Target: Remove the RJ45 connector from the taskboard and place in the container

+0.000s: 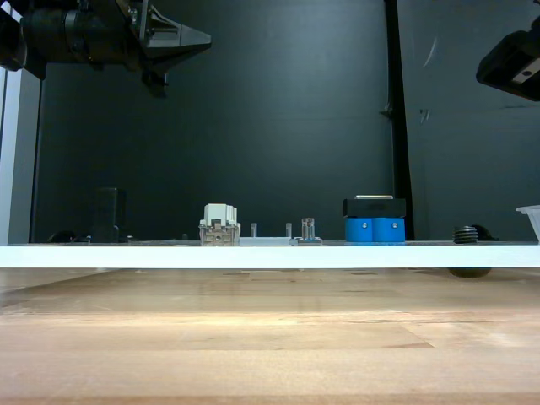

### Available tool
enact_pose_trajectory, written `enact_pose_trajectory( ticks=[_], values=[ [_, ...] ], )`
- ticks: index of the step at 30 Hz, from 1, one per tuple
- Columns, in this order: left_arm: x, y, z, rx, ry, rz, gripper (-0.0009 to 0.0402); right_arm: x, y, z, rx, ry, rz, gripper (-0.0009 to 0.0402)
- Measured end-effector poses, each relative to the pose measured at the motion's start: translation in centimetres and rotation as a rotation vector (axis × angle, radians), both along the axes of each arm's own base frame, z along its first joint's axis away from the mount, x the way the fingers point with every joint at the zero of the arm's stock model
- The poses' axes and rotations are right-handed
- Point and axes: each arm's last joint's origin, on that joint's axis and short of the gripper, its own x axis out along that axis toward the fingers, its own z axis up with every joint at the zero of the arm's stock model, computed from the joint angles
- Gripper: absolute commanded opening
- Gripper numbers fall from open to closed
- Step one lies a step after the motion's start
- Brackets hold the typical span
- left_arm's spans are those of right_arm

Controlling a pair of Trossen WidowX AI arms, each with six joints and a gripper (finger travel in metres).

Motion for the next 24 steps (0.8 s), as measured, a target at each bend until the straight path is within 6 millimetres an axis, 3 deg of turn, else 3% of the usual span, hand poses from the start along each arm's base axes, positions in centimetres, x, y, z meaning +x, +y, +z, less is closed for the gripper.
enact_pose_trajectory(
  ticks=[18, 21, 24],
  values=[
    [0.0, 0.0, 0.0, 0.000, -0.001, 0.000, 0.0000, -0.9, -1.2, 1.3, -0.002, -0.014, -0.016, 0.0001],
    [0.0, 0.0, 0.0, 0.000, 0.000, 0.000, 0.0000, -1.3, -1.7, 1.3, -0.016, -0.022, -0.025, 0.0017],
    [0.0, 0.0, 0.0, 0.000, 0.000, 0.000, 0.0000, -1.8, -2.2, 1.2, -0.013, -0.027, -0.028, 0.0058]
  ],
)
